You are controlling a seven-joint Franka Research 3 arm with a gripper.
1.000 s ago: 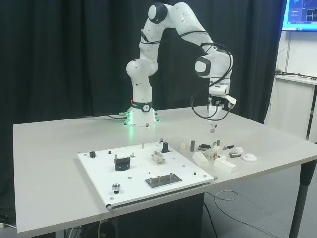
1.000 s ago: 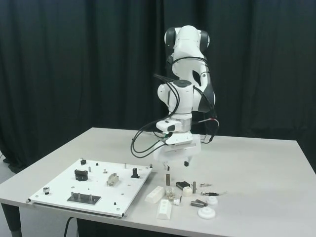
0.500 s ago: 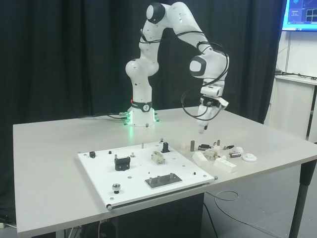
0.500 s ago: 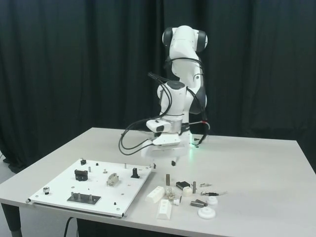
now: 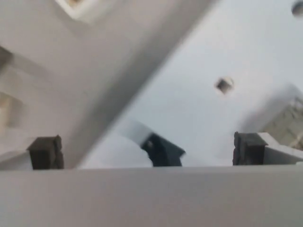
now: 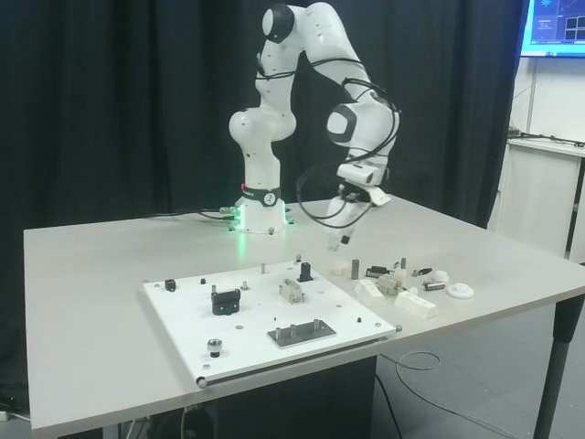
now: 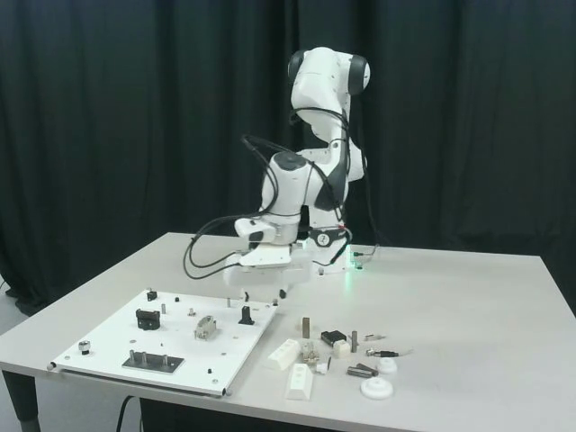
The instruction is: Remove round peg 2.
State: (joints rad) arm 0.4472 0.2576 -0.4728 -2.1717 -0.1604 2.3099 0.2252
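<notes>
- White Franka arm bolted on a grey table; green light at its base.
- Two-finger gripper: jaws spread wide, nothing between them. It hangs above the far corner of the board, clear of the surface, tilted.
- Black fingertips: one over the table beside the board edge, the other over the board.
- White square assembly board, flat on the table in front of the arm.
- Thin grey round peg, upright in the board near its far edge, not gripped. Which of the board's pegs is number 2 cannot be told.
- Small grey round peg seen end-on, seated in the board and apart from both fingertips.
- Black upright bracket, on the board near the same far corner, below the gripper.
- Black block, mid-board.
- Grey flat plate with upright pins, near the front edge.
- White rectangular blocks, loose on the table beside the board.
- White toothed disc, loose, farthest from the board.
</notes>
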